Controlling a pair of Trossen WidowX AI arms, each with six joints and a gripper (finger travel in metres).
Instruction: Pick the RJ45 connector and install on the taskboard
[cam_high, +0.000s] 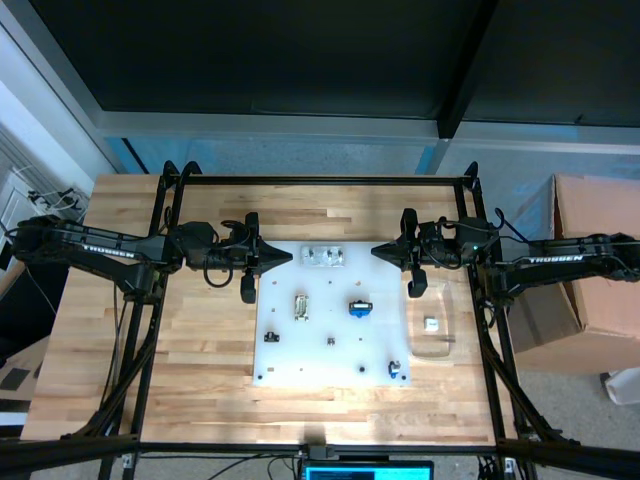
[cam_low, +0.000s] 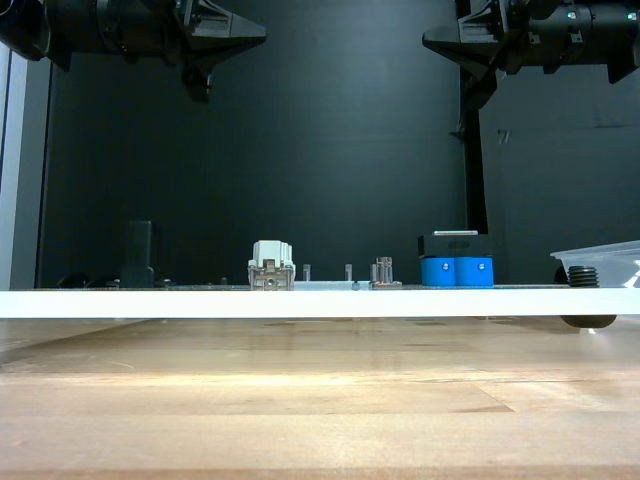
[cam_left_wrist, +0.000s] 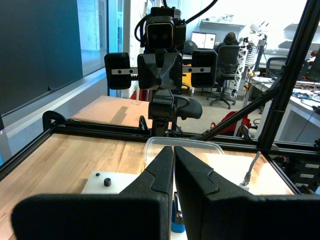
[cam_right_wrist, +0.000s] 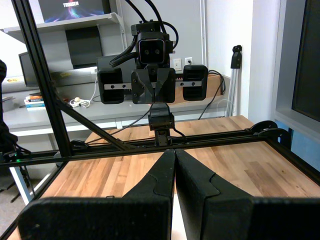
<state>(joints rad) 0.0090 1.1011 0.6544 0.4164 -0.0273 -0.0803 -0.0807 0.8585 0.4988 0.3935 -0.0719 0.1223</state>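
Clear plastic tray (cam_high: 447, 300) on the wooden table (cam_high: 180, 350) right of the white task board (cam_high: 300, 362) holds only a white block (cam_high: 432, 324), nothing dark on it. Grey-booted RJ45 connector (cam_high: 394, 364) seems to sit on the small blue jack (cam_high: 400, 374); can't tell if it is fully in. Its grey cable (cam_left_wrist: 251, 167) rises nearby. Left end effector (cam_high: 285, 257) and right end effector (cam_high: 380, 250) hang above the board's far edge, fingers together, holding nothing.

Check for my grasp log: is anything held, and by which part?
Nothing held: left gripper and right gripper, both shut empty, hang above the board; cannot tell where the connector is.
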